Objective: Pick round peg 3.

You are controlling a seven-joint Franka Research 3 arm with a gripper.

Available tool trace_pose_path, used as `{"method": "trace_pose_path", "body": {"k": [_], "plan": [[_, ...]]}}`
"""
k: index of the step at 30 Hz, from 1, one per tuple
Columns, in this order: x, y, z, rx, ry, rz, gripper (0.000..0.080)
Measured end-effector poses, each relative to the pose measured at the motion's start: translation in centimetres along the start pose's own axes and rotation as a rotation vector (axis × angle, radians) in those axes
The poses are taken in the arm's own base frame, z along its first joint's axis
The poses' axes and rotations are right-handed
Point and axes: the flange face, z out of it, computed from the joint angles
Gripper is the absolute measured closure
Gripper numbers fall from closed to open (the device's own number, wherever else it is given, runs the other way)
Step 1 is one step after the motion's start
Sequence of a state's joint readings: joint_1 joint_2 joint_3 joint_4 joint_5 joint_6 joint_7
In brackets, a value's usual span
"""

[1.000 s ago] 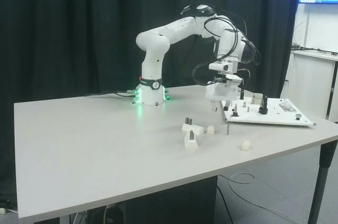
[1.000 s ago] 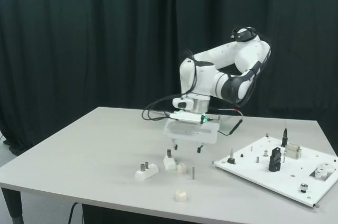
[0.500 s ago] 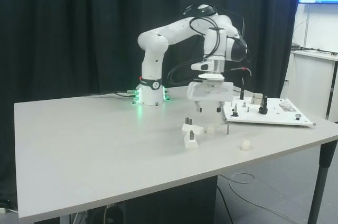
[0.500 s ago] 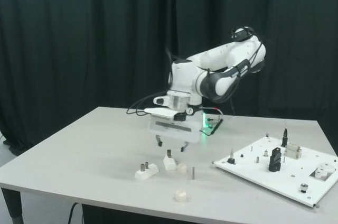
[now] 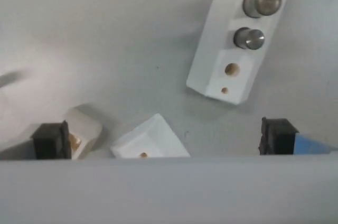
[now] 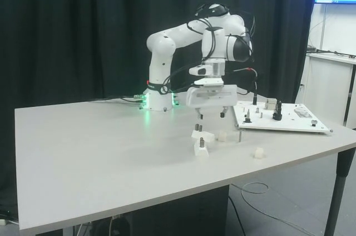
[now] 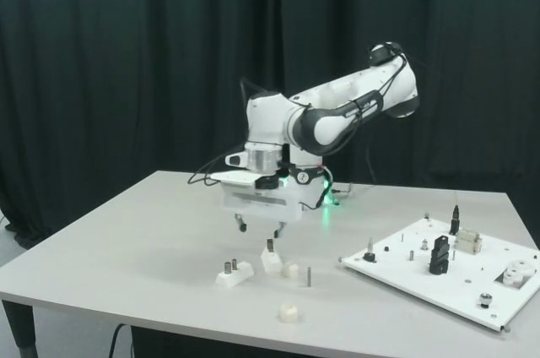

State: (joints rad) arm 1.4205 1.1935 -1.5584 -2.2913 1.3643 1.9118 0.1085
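White plastic is what the pegs sit in: a long holder block (image 5: 236,36) with two round metal pegs standing at one end and two bare holes at the other. It lies on the grey table (image 6: 83,141) toward the front edge, short of the white board (image 7: 439,278) that takes up the far right corner. Which of the pegs counts as round peg 3 I cannot say for sure from here; the likeliest candidates are the larger peg (image 5: 262,1) at the block's tip and the smaller peg (image 5: 249,38) just beside it.

The gripper (image 5: 163,139) hangs above the blocks, fingers spread wide with nothing between them. In the wrist view one black fingertip (image 5: 51,140) sits over a small white cube (image 5: 82,129), the other well off to the far side, and a second white block (image 5: 150,142) lies between them. The peg holder is off to one side of the span, not centred under it.

To my eye this is the approach step, with the grasp not yet begun. The next move would call for shifting sideways until the chosen peg lies midway between the fingers, turning the wrist so that the neighbouring peg stays clear, then descending straight and closing on the peg's shaft.
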Motion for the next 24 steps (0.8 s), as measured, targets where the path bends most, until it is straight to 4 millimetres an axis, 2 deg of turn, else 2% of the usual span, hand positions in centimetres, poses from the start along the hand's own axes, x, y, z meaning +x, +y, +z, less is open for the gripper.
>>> {"method": "trace_pose_path", "body": {"k": [11, 24], "plan": [[2.1, 1.2, 0.7, 0.023, -0.043, 0.068, 0.0003], [3.5, 1.3, 1.7, 0.020, -0.031, 0.208, 0.0003]]}}
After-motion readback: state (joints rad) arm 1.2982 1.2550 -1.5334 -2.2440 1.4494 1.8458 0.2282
